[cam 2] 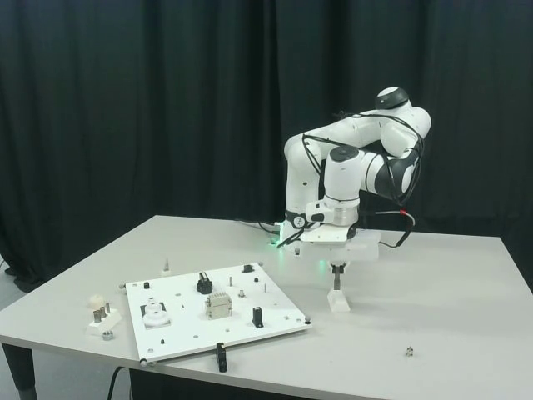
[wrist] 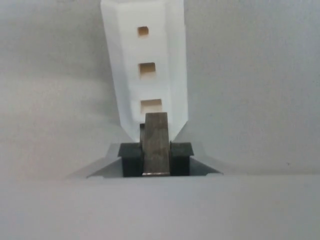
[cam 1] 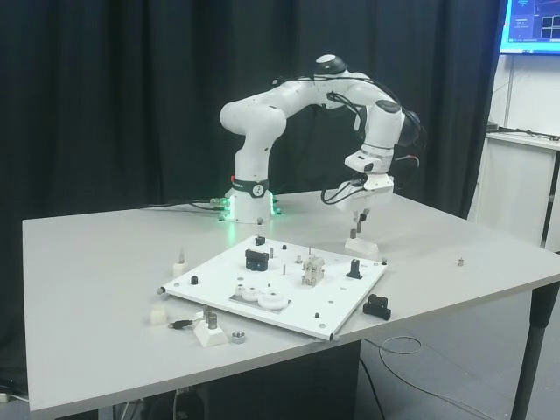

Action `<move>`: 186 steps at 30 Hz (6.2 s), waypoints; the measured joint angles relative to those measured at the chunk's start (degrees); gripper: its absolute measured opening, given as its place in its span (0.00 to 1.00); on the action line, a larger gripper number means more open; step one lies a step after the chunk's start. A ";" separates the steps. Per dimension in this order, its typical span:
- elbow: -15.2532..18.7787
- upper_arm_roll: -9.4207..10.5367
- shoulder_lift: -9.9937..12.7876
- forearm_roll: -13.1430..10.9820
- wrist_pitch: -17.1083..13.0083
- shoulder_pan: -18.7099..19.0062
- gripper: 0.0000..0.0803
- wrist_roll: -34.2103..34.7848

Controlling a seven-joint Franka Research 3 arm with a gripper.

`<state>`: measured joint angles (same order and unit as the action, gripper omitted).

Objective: Insert square peg 3.

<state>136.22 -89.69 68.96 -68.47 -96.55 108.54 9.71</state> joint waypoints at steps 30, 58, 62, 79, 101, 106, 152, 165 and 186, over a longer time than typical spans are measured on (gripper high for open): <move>-0.18 -0.45 0.00 0.18 0.04 0.05 0.14 0.00; -1.60 -2.19 0.10 1.26 -4.93 -0.08 0.14 8.40; -2.77 -2.48 0.11 1.80 -8.16 -0.61 0.14 10.13; -11.66 -1.56 0.34 3.96 -19.63 -12.59 0.14 12.06; -29.38 2.40 0.94 4.01 -16.86 -36.29 0.14 20.52; -31.92 2.44 1.21 3.97 -13.67 -39.70 0.14 24.71; -35.41 7.62 4.22 -9.45 -3.65 -55.34 0.14 47.39; -37.74 8.32 4.88 -9.60 -1.91 -57.57 0.14 47.41; -38.60 8.77 4.96 -9.54 0.88 -58.04 0.14 51.01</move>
<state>97.62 -80.92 73.91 -78.01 -95.67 50.50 60.72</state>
